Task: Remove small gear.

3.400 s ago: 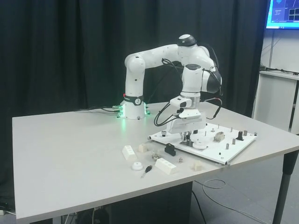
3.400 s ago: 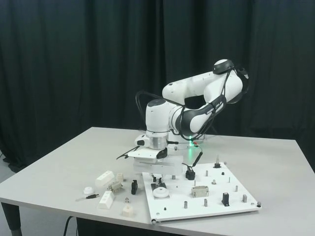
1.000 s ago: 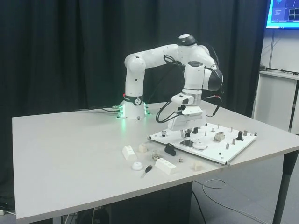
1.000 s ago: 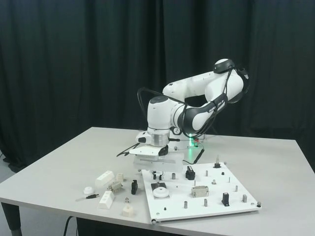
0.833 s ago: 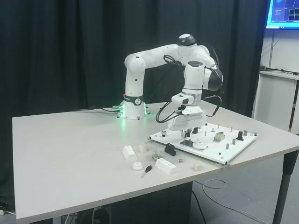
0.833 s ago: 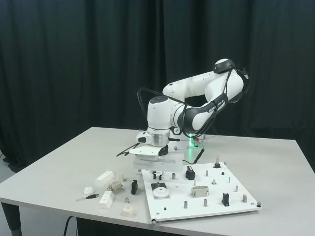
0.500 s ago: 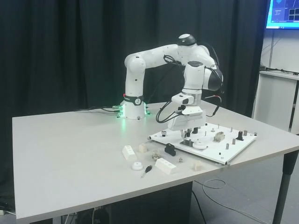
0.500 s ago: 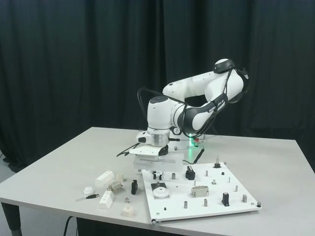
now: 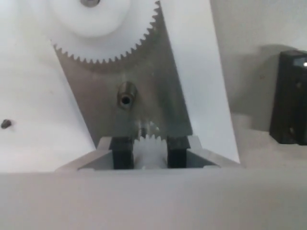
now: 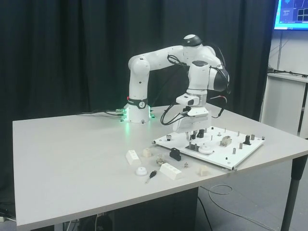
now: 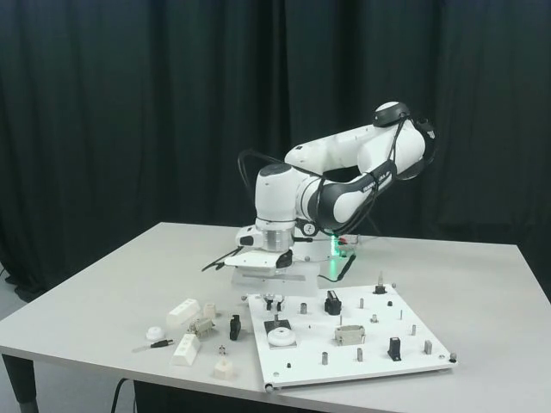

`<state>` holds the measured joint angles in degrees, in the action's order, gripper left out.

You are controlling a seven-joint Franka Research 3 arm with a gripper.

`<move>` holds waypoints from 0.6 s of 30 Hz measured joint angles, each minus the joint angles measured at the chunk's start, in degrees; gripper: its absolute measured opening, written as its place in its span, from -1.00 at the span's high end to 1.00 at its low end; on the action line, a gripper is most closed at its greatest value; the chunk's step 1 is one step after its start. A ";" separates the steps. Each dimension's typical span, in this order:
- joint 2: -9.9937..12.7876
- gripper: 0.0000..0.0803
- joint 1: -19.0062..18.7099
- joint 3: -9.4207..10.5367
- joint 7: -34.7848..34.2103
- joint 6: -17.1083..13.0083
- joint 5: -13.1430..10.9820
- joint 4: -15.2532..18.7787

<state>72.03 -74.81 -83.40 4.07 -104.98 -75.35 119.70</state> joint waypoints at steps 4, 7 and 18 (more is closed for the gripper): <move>0.00 0.63 0.00 -1.41 0.32 1.13 0.00 0.03; -0.01 0.63 0.00 -2.42 0.36 2.02 0.03 0.04; -0.01 0.63 0.03 -4.33 0.36 3.99 0.03 0.14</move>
<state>72.02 -74.77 -87.73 4.43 -100.99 -75.32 119.85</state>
